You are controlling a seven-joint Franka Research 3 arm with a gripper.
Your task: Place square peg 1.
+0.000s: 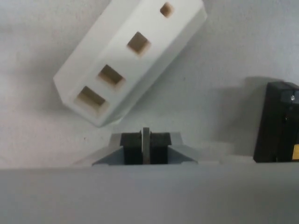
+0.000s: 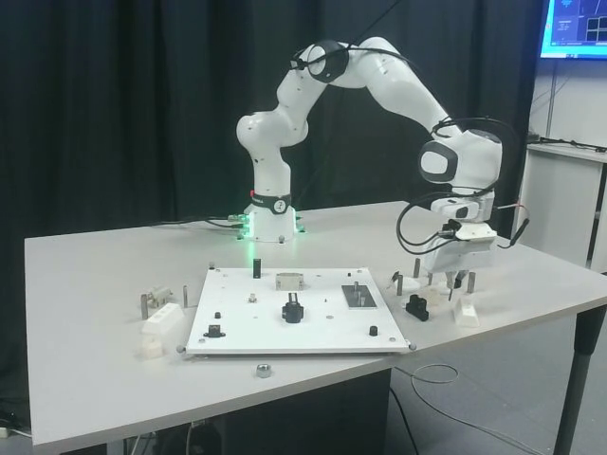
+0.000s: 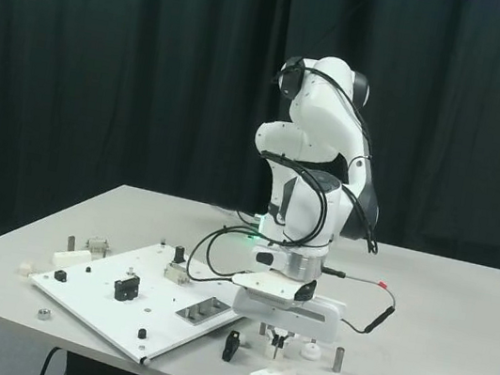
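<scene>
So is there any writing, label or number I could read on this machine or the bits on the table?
No text can be read anywhere.
The screen in the room's corner shows lines too small to read.
The white arm, the white board and the white block with square holes show no readable marks.

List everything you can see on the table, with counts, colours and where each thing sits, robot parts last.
Table: one, grey, carries everything.
Board: one, white, mid-table, bearing small black and grey fixtures.
White block with four square holes: one, on the table just off the board's edge, below the gripper.
Black part: one, on the table between board and block.
Nut: one, grey, at the table's front edge.
Square peg: one, grey, between the fingers.
Arm: one, white.
Gripper: one, shut on the peg.
</scene>
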